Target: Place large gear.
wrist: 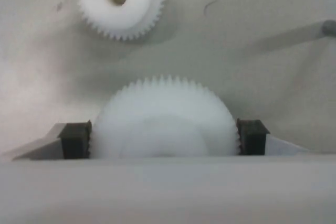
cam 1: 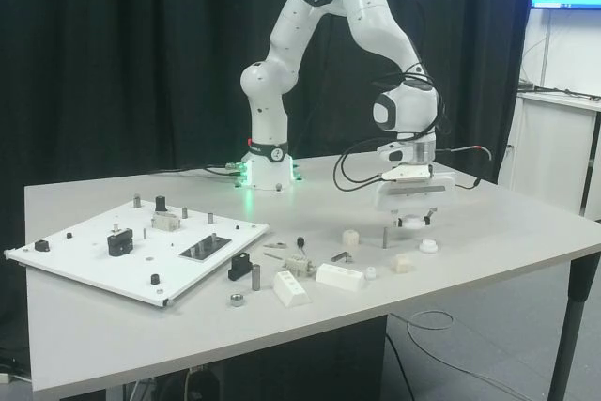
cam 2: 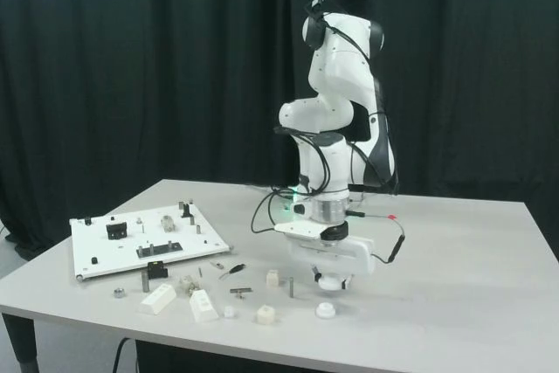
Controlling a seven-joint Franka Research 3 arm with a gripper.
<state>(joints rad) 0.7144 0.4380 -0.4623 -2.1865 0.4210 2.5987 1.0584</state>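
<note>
The large gear (wrist: 164, 114) is white with fine teeth, and my gripper (wrist: 164, 139) is shut on it. Its black pads (wrist: 75, 140) press the gear's rim from both sides. In the room views the gripper (cam 1: 413, 216) points straight down and holds the gear (cam 1: 412, 222) a little above the grey table, right of the loose parts. From the other side the gripper (cam 2: 332, 277) and the gear (cam 2: 332, 283) hang just over the table's front half. A smaller white gear (wrist: 120, 1) with a centre hole lies flat on the table close by (cam 1: 429, 246) (cam 2: 326, 310).
A white assembly board (cam 1: 141, 251) (cam 2: 144, 242) with pegs and black fixtures lies at the table's far side from the gripper. Several small white blocks (cam 1: 340, 276), a black part (cam 1: 240, 266) and a short upright grey pin (cam 1: 385, 237) are scattered between board and gripper.
</note>
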